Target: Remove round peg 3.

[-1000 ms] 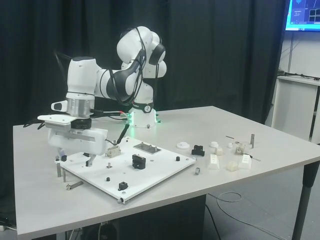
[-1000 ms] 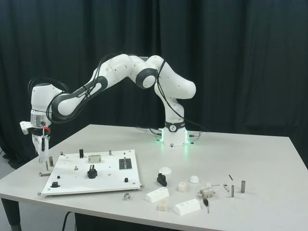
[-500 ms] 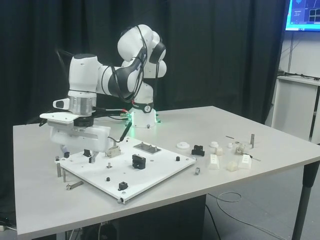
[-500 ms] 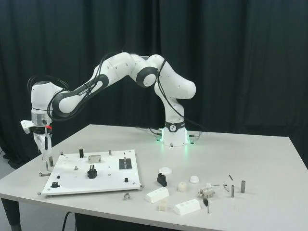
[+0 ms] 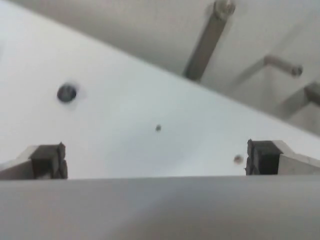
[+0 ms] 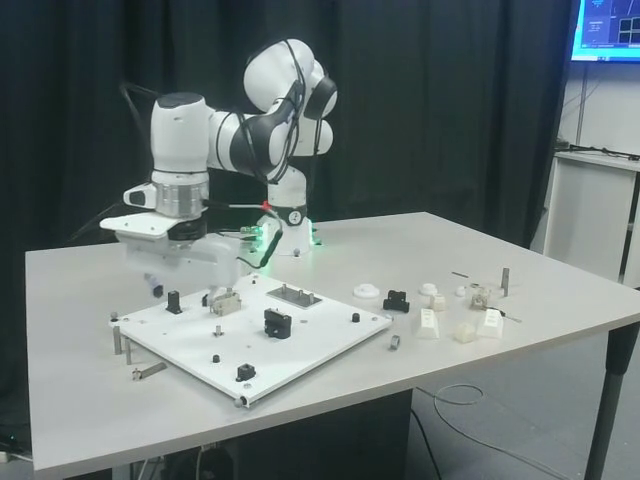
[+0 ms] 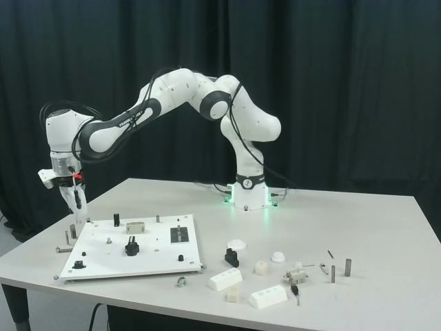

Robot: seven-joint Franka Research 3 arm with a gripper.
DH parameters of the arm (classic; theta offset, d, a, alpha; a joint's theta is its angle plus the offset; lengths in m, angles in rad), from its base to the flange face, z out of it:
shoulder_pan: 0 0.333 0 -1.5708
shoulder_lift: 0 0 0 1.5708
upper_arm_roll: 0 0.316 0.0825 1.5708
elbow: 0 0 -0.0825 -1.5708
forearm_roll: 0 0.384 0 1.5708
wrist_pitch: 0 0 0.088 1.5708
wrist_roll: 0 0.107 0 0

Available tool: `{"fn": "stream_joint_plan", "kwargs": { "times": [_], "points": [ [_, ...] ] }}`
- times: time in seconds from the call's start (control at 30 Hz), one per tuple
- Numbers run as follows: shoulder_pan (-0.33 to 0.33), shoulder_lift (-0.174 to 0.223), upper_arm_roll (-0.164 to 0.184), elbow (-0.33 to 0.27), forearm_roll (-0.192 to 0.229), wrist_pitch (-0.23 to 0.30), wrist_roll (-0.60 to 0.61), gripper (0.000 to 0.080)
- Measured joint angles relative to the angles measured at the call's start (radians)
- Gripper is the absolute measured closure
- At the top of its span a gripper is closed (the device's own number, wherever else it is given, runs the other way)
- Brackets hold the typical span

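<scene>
White Franka arm reaches out over the far-left corner of the flat white square assembly board (image 6: 300,335) on the grey counter (image 6: 500,250). Claw (image 5: 156,160) hangs above that corner with fingers spread wide and nothing between them; wrist view shows one dark fingertip (image 5: 49,159) at each side with bare white board in the gap. Claw also seen from the side in the second room view (image 7: 74,200), clear of the board surface.

Round peg 3, a short grey metal cylinder (image 6: 118,340), stands upright on the counter just off the board edge, below and slightly outside the claw, not touching it. Same peg in second room view (image 7: 73,231), directly under the claw and apart from it. Wrist view shows it as a grey rod (image 5: 205,45) beyond the board edge, ahead of the fingertips. A second thin grey metal pin (image 6: 150,371) lies flat on the counter close to the peg.

Small empty round hole in the board (image 5: 66,93) near one fingertip. Small black block (image 6: 174,301) stands on the board just beside the claw. Further from the claw: black clamp-shaped part (image 6: 275,323) mid-board, and a cluster of white plastic blocks (image 6: 460,325) well apart on the counter
</scene>
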Motion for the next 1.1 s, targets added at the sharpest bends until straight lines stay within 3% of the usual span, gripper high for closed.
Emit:
{"fn": "stream_joint_plan", "kwargs": {
  "times": [0.2,0.6,1.1],
  "points": [
    [0.041,-0.032,-0.016,-0.058,-0.024,-0.022,0.022,0.0003],
    [0.112,-0.125,-0.018,-0.227,-0.098,-0.017,0.056,0.0003],
    [0.184,-0.247,-0.017,-0.454,-0.178,0.094,0.055,0.0003]
  ]
}}
